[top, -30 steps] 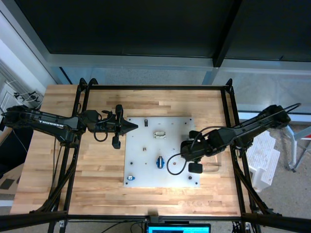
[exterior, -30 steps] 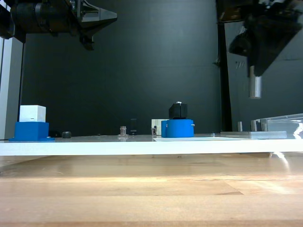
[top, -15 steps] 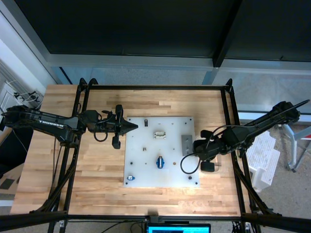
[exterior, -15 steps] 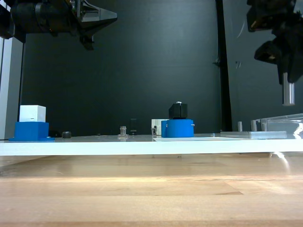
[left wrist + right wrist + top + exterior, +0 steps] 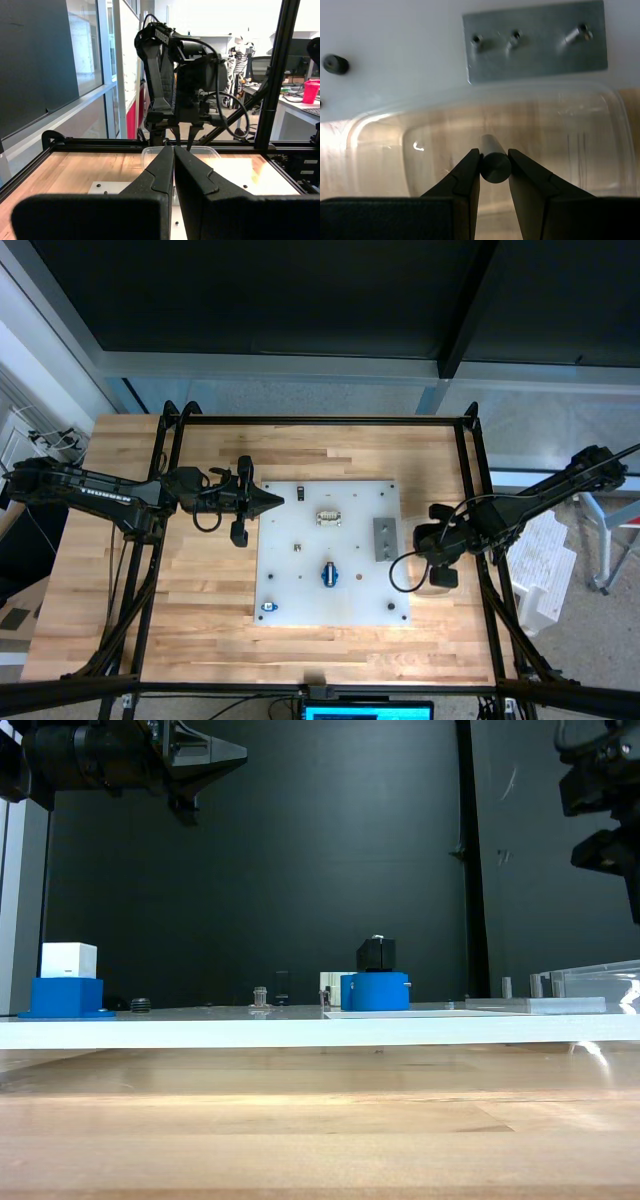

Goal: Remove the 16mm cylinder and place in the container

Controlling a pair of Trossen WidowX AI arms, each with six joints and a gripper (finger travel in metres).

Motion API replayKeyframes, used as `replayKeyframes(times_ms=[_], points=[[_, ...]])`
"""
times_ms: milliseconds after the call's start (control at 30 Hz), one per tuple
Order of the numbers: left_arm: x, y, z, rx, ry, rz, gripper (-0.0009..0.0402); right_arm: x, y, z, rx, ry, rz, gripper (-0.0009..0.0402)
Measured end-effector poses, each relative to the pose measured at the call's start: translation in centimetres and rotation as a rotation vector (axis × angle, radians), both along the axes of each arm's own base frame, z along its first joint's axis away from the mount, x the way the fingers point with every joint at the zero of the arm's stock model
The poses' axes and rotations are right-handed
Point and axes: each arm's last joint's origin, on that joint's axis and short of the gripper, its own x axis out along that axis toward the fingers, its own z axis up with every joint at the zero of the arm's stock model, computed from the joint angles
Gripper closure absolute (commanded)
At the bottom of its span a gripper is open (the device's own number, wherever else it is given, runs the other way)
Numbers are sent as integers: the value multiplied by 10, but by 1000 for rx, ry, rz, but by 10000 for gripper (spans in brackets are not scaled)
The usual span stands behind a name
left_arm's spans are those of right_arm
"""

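If you let go from this height, the 16mm cylinder [image 5: 495, 167] may bounce or roll over the container [image 5: 380, 129] wall. It sits pinched between the fingertips of your right gripper [image 5: 494, 156], with the container floor directly beneath. Your left gripper [image 5: 173, 150] hangs closed and empty, well away.

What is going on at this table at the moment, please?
The right gripper has the 16mm cylinder clamped between its jaws and holds it above the clear container, which sits beside the white board. The cylinder is not yet released. The left gripper hangs over the left side of the table, jaws shut on nothing.
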Motion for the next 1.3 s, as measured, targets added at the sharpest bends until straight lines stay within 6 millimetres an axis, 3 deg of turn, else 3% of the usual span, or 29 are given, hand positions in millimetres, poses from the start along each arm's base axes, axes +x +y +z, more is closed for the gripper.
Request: replayKeyframes(times_ms=[300, 667, 933, 1300], points=[[0, 0, 0, 0, 0, 0, 393, -14, -6, -22, -26, 79, -21, 386], [0, 0, 0, 0, 0, 0, 393, -15, -6, -24, -33, 84, -20, 275], [0, 0, 0, 0, 0, 0, 393, -15, -6, -24, -33, 84, -18, 221], [0, 0, 0, 0, 0, 0, 393, -14, -5, -22, -19, 80, -23, 205]])
